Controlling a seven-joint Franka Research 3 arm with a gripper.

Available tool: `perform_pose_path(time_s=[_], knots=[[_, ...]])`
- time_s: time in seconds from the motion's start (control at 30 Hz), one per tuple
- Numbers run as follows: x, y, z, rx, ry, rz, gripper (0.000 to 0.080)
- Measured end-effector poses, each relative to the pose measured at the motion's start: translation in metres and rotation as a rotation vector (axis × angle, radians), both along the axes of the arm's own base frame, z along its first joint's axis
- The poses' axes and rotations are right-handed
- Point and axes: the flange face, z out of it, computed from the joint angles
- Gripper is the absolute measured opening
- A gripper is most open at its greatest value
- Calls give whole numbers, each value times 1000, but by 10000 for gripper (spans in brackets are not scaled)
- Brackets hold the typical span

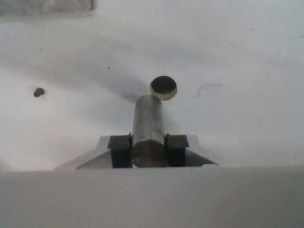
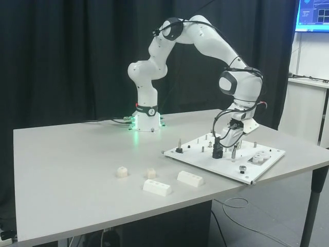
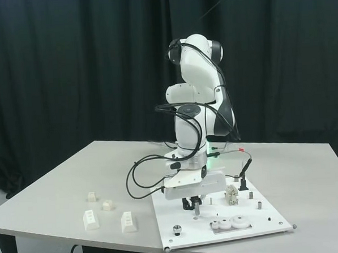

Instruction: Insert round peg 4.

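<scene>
In the wrist view my gripper [image 1: 148, 151] is shut on a grey round peg [image 1: 148, 127], held between two black pads [image 1: 120, 151]. The peg's far end points down at the white board [image 1: 237, 57], just beside a round dark hole [image 1: 164, 87] with a pale rim. The tip lies close to the hole and slightly off it; I cannot tell whether it touches the board. In the first room view the gripper [image 2: 235, 149] hangs low over the white board [image 2: 198, 160]. In the second room view the gripper [image 3: 194, 205] and peg [image 3: 196, 211] stand upright on the board [image 3: 220, 237].
A small dark hole [image 1: 39, 92] lies off to one side. The board carries upright pins [image 2: 179, 142], a black part [image 2: 216, 152], white gears [image 3: 231, 223] and a black-topped knob [image 3: 176, 229]. Several white blocks [image 2: 157, 187] lie on the grey table [image 2: 67, 164] beside the board.
</scene>
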Motion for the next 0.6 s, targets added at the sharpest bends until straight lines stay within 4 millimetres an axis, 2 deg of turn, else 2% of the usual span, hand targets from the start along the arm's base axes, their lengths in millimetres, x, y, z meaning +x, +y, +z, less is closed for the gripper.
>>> perform_pose_path(time_s=[0.6], knots=[[-7, 0, -4, -2, -52, 7, 151]])
